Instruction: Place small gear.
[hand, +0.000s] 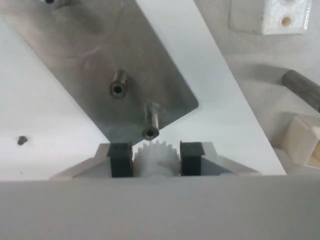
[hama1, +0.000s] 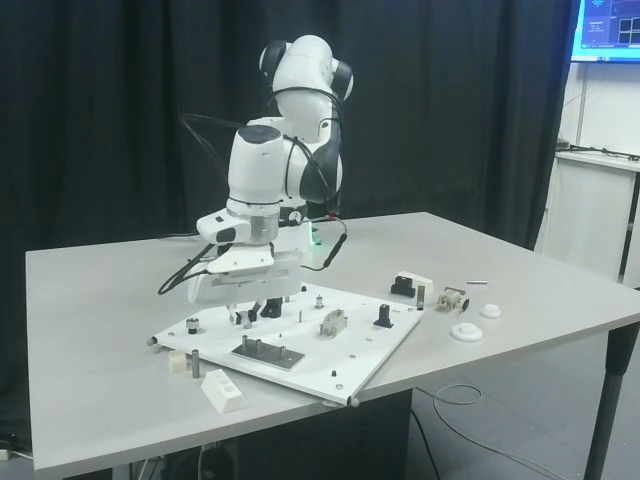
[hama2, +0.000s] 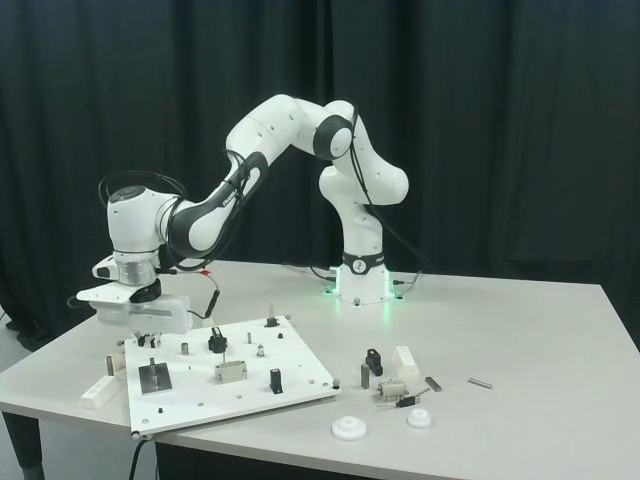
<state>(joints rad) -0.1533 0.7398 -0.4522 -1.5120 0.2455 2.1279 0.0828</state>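
In the wrist view a small white gear (hand: 155, 151) sits between the two black pads of my gripper (hand: 156, 162), which is shut on it. Just past the gear's teeth stands a short metal peg (hand: 151, 131) on a grey metal plate (hand: 95, 55). A second peg (hand: 118, 89) rises further along the same plate. From the room views, my gripper (hama1: 245, 312) (hama2: 148, 337) hangs low over the far left part of the white board (hama1: 345, 365) (hama2: 250, 395). The grey plate (hama1: 268, 354) (hama2: 155, 380) lies near the board's front edge. The gear is too small to make out there.
The board carries a black bracket (hama1: 383, 316), a small metal part (hama1: 332, 322) and several posts. A white block (hama1: 222, 390) lies beside the board's corner. Two white gears (hama1: 467, 331) (hama1: 490, 310) and small parts lie on the table to the right.
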